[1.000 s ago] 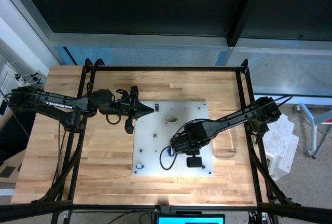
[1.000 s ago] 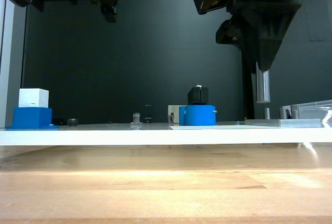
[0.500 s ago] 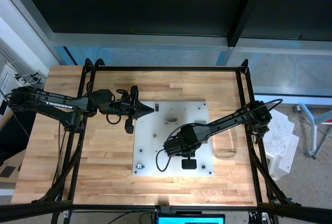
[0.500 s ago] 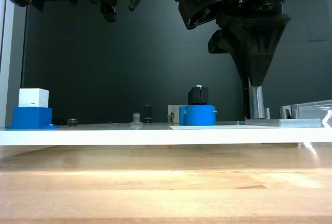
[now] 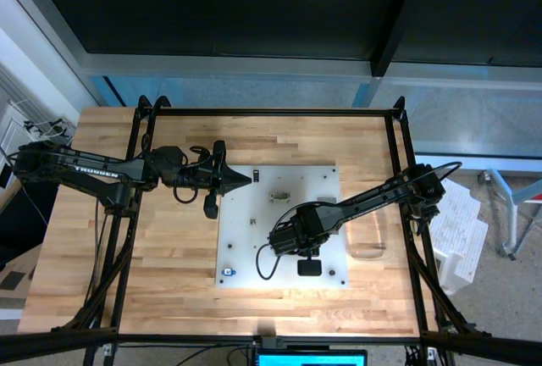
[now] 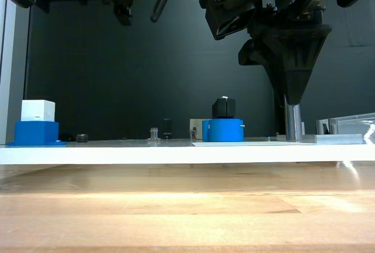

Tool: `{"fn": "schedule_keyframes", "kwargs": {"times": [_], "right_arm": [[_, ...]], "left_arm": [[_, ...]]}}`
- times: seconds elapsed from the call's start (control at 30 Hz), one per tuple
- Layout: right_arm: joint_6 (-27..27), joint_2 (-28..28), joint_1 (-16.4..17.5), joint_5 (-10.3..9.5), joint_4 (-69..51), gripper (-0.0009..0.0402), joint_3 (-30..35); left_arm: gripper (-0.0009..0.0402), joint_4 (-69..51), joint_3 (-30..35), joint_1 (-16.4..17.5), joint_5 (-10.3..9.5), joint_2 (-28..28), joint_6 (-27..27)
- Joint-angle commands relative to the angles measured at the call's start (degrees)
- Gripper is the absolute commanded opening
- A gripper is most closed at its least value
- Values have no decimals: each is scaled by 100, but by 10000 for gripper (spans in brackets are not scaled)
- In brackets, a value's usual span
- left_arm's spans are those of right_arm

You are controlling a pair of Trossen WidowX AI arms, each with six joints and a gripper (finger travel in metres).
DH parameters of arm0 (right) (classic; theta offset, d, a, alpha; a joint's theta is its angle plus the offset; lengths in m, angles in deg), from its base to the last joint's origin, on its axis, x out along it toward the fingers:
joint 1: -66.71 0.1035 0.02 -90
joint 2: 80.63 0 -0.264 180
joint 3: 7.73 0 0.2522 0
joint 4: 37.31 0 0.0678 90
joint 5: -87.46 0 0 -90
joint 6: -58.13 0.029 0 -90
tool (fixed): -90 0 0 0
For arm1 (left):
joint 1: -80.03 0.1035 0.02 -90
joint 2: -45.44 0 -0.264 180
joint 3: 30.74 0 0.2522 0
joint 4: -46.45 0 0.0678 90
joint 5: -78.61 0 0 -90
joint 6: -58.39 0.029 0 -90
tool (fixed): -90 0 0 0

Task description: Pick the 16mm cylinder and install on the taskboard

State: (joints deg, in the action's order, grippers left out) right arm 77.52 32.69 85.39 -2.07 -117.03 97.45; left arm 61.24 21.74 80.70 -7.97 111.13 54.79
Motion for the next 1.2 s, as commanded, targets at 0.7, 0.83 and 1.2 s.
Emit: {"fn": "schedule_keyframes", "kwargs": {"times": [0.7,0.83,1.2], "right_arm": [[-22,-24,-66,146,317,12,-289],[-20,-24,-63,149,590,12,-542],[116,-24,-37,101,686,62,-579]], "left_arm": [[0,2,0,2,2,4,2],[0,2,0,0,2,2,2],[0,2,0,2,2,2,2]]}}
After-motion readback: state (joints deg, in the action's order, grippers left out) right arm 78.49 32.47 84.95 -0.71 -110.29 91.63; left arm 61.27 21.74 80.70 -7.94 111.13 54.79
